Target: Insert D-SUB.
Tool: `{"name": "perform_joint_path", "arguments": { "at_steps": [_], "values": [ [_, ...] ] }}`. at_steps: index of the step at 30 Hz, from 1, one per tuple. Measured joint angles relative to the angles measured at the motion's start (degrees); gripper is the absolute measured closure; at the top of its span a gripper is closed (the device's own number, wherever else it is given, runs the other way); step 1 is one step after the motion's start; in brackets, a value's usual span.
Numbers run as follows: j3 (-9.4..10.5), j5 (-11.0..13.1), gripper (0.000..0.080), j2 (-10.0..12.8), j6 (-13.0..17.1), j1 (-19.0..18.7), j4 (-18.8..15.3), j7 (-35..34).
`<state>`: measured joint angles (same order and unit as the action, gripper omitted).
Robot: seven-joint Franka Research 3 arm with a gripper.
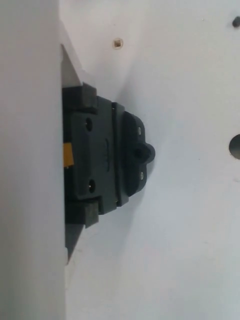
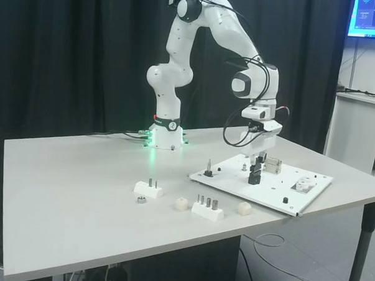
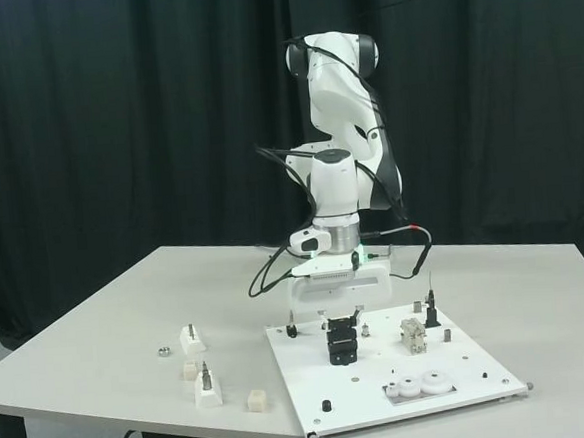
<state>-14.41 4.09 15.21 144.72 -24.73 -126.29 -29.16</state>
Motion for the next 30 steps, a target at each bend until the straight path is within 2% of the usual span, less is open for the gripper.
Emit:
{"name": "perform_joint_path", "arguments": {
  "at_steps": [8, 30],
  "values": [
    [0.07, 0.0, 0.0421, 0.0, 1.3, 0.0, -0.7, 0.0],
    [0.20, 0.1, 0.0421, -0.1, 2.2, 0.0, -0.9, -0.4]
  ]
}}
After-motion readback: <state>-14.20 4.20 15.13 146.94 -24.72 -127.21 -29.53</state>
